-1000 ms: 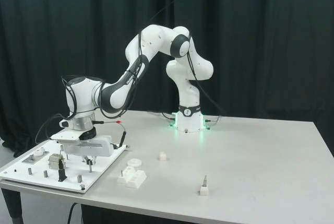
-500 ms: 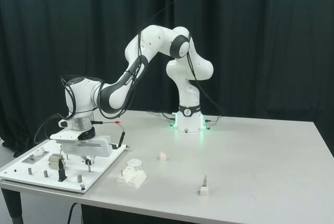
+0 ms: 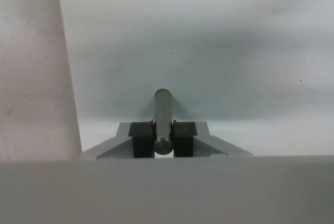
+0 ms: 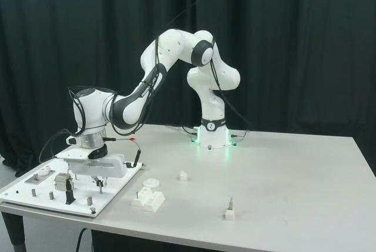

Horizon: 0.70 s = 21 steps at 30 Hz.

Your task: Insert round peg 2.

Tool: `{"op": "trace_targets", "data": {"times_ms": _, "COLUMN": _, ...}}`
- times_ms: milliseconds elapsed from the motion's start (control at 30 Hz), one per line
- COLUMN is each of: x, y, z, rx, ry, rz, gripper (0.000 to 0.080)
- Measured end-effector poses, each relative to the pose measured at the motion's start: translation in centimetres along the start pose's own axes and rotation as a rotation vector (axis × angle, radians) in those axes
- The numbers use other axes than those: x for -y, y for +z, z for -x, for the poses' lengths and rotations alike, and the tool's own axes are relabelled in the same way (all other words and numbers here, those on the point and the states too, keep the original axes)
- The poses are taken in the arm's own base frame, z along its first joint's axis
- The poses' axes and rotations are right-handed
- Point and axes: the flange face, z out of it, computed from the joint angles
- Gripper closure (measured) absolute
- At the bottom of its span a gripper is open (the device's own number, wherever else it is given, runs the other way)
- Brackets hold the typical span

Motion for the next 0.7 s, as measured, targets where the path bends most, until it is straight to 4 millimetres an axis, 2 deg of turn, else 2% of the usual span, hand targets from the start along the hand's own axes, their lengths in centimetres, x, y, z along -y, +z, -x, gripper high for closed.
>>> {"op": "trace_targets", "data": {"times_ms": 333, "x": 0.3, "y": -0.2, "z": 0.0, "rx": -0.002, "ry": -0.004, "rz": -0.001, "gripper": 0.0729}}
{"op": "trace_targets", "data": {"times_ms": 367, "x": 0.4, "y": -0.3, "z": 0.0, "rx": -0.002, "ry": -0.004, "rz": -0.002, "gripper": 0.0642}}
{"op": "trace_targets", "data": {"times_ms": 400, "x": 0.4, "y": -0.4, "z": 0.0, "rx": -0.002, "ry": -0.003, "rz": -0.002, "gripper": 0.0642}}
{"op": "trace_targets", "data": {"times_ms": 433, "x": 0.5, "y": -0.5, "z": 0.0, "rx": -0.001, "ry": -0.002, "rz": -0.003, "gripper": 0.0334}}
{"op": "trace_targets", "data": {"times_ms": 700, "x": 1.2, "y": -1.8, "z": -0.2, "rx": 0.013, "ry": 0.011, "rz": -0.008, "gripper": 0.0334}}
